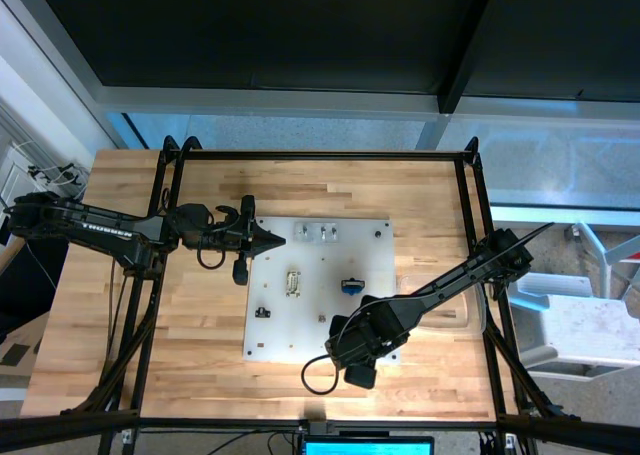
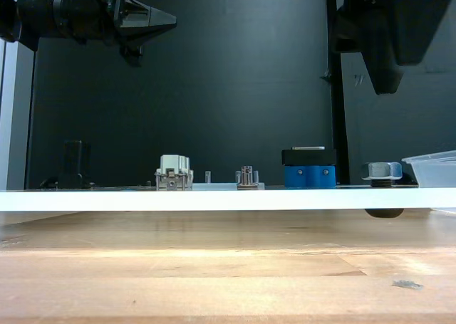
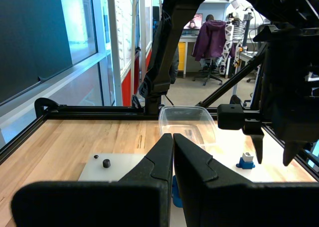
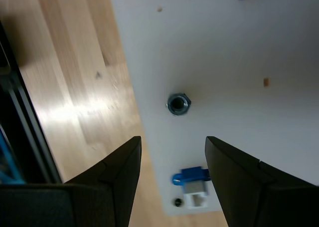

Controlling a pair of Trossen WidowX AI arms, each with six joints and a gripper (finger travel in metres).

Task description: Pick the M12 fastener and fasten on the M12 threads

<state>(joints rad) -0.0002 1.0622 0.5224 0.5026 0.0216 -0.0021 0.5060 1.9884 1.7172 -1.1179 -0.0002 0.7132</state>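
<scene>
The M12 nut [image 2: 382, 170] is a small silver hex nut resting on a short dark stud [image 2: 385, 184] at the white board's near right edge. Seen from above in the right wrist view, the nut [image 4: 178, 104] sits on its stud, on the board and outside the clear tray. My right gripper [image 4: 173, 142] hangs open above it, apart from it, with nothing between its fingers [image 4: 119, 172]. In the high view the right gripper [image 1: 350, 353] hides the nut. My left gripper [image 3: 172, 152] is shut and empty, held high over the board's left edge [image 1: 272, 241].
The white board [image 1: 300, 320] carries a blue block connector [image 2: 308, 169], a small grey connector [image 2: 174, 174] and a silver post [image 2: 246, 176]. A clear tray [image 1: 445, 310] lies right of the board. A small blue-and-white connector [image 4: 192, 182] is near the nut. A black frame rings the table.
</scene>
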